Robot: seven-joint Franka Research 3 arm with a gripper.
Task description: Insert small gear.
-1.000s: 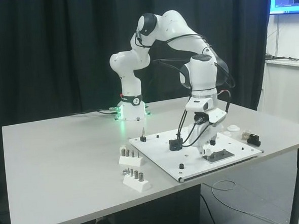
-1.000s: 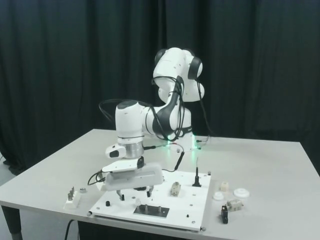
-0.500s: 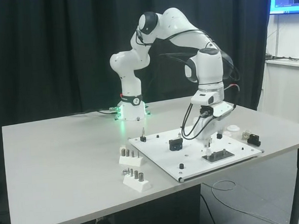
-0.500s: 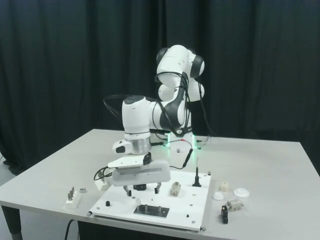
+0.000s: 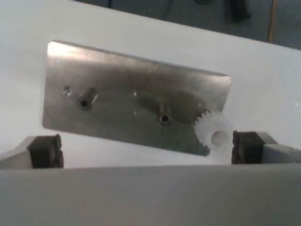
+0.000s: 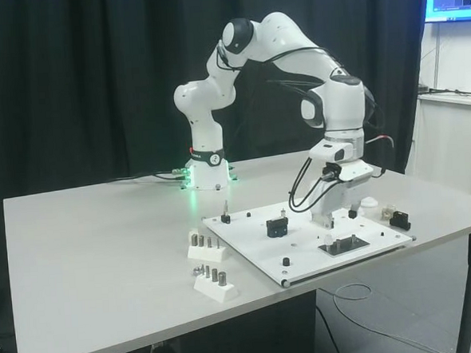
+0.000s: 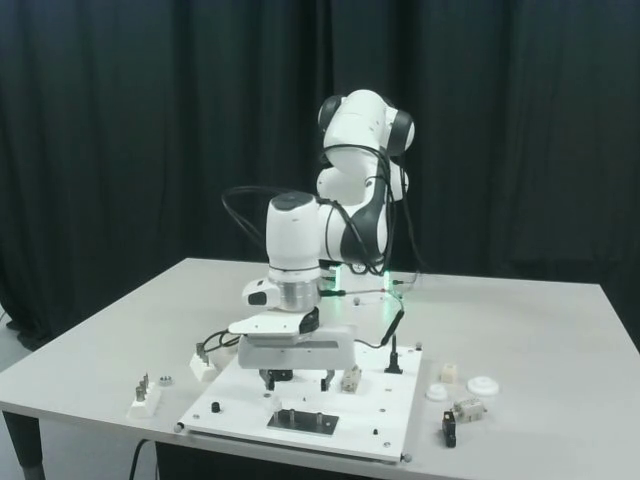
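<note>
Two white blocks (image 6: 205, 248) holding what look like metal pegs sit on the grey table (image 6: 95, 241), before black curtains (image 6: 78, 82).

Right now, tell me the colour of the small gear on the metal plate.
White. The small gear shows best in the wrist view, at one end of the grey metal plate.

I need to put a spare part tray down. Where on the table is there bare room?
The grey table is bare between the arm's base and the peg blocks. It is crowded on the white board under the gripper and by the loose parts beside it.
</note>
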